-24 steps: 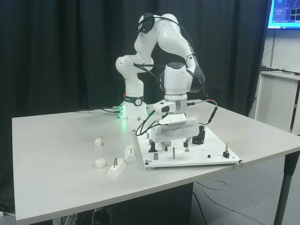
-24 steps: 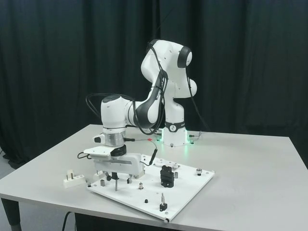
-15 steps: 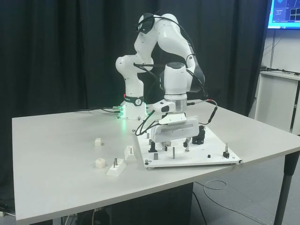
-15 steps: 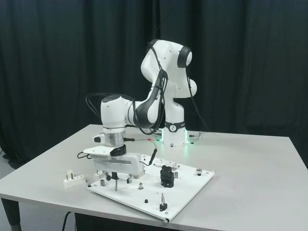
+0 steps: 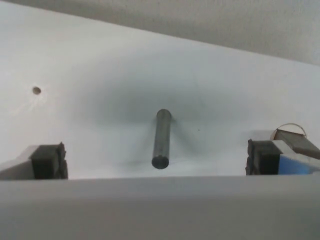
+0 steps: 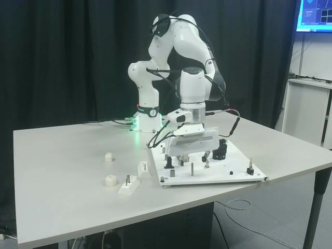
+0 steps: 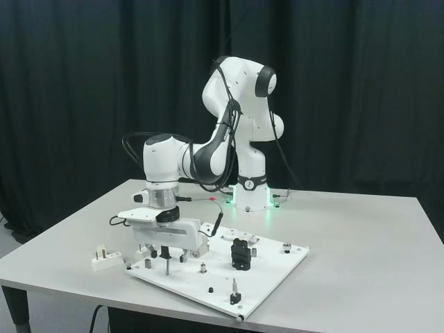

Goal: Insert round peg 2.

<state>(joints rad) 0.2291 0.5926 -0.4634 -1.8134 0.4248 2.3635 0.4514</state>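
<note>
A grey round peg (image 5: 161, 140) stands upright in the white board (image 5: 100, 65), free of the fingers. My gripper (image 5: 155, 160) is open above it, with one black fingertip (image 5: 47, 161) on each side and wide gaps to the peg. From the first room view the peg (image 6: 192, 169) rises from the board (image 6: 228, 179) near its front edge, just under the gripper (image 6: 193, 157). In the second room view the peg (image 7: 167, 266) stands below the gripper (image 7: 166, 251) on the board (image 7: 270, 277).
On the board stand a black fixture (image 6: 220, 149), a small peg on a black base (image 6: 250, 168) and other short pegs. Left of the board lie white blocks (image 6: 109, 180) and a white holder with a peg (image 6: 128, 185). A small hole (image 5: 36, 90) marks the board.
The gripper has risen slightly above the peg. The peg stays upright in the board.
</note>
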